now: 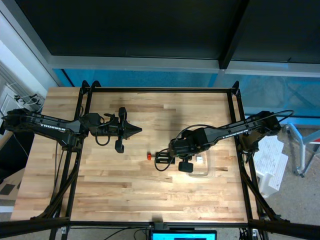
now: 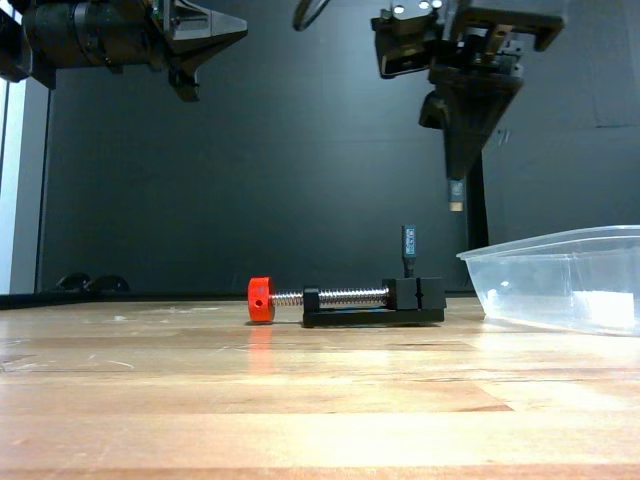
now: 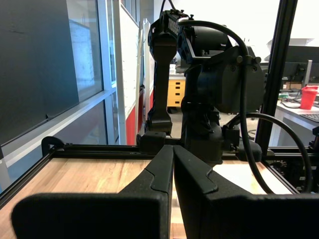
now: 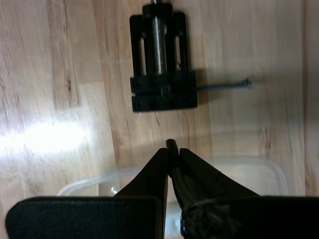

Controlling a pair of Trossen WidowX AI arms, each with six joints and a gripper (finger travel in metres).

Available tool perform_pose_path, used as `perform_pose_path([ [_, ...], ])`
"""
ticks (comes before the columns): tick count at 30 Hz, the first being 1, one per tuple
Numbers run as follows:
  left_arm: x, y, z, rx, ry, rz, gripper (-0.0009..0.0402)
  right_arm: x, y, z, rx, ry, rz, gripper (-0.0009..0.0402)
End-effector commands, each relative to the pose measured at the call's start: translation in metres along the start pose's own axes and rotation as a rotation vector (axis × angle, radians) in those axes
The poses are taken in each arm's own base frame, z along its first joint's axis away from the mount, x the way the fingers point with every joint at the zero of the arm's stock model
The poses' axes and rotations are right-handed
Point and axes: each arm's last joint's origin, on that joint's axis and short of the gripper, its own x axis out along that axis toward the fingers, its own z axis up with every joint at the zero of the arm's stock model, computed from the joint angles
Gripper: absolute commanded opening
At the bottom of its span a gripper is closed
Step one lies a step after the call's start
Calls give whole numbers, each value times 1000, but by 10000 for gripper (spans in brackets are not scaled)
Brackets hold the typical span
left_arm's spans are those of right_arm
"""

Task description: Pick the usb-c connector and install on the hub

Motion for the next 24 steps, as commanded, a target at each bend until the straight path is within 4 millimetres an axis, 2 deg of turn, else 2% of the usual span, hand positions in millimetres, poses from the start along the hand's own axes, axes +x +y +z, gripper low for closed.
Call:
perform_pose_path([
  [1, 0, 0, 0, 0, 0, 0, 0, 3, 0, 7, 0, -2, -2, 0],
  [10, 0, 0, 0, 0, 0, 0, 0, 9, 0, 21, -2, -14, -2, 0],
  [24, 0, 0, 0, 0, 0, 0, 0, 22, 3, 27, 5, -28, 3, 0],
])
